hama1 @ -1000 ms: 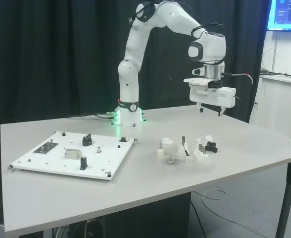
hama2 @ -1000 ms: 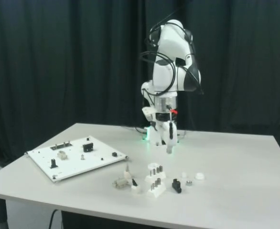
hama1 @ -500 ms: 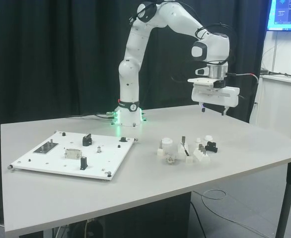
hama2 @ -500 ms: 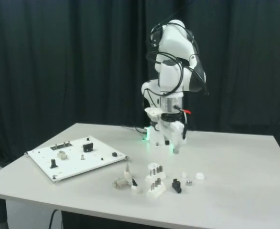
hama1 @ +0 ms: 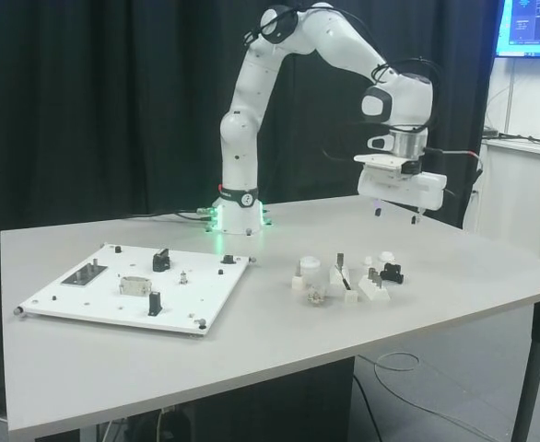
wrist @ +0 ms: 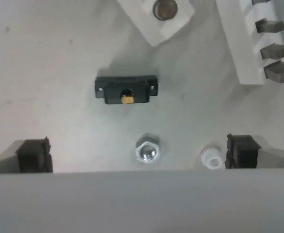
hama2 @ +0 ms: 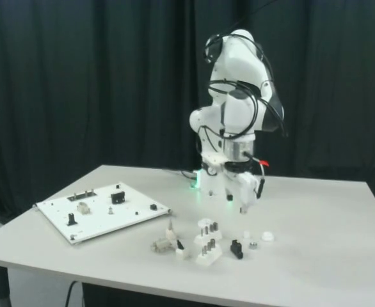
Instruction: Pick D-SUB.
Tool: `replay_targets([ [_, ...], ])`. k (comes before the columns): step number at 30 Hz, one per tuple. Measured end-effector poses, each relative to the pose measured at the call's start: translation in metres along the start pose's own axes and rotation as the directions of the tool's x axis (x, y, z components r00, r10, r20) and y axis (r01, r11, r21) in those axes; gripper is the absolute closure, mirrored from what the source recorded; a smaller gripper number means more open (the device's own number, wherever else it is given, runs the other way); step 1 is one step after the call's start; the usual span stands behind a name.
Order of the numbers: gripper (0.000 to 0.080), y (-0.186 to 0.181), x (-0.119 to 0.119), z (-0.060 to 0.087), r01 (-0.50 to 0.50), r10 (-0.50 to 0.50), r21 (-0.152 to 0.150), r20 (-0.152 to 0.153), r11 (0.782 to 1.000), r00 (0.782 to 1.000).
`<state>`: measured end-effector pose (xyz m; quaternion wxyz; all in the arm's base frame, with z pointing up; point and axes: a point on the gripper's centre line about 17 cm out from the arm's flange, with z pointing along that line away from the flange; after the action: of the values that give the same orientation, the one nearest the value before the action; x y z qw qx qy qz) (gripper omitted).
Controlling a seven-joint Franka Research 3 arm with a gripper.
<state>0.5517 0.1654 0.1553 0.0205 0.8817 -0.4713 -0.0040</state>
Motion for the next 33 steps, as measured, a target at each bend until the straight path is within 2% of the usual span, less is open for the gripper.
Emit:
replay_targets([
  [5,0.0003,0.007,-0.004,0.015,0.005,-0.005,-0.024,-0.004,1.0,1.0],
  [9,0.0003,0.009,-0.005,0.028,0.01,-0.01,-0.024,-0.016,1.0,1.0],
  [20,0.0003,0.008,-0.006,0.055,0.01,-0.009,0.018,-0.052,1.0,0.999],
  [26,0.0003,0.005,-0.003,0.063,-0.018,0.021,0.044,-0.065,0.999,0.998],
  [33,0.0003,0.001,0.001,0.069,-0.043,0.048,0.062,-0.076,0.997,0.996],
])
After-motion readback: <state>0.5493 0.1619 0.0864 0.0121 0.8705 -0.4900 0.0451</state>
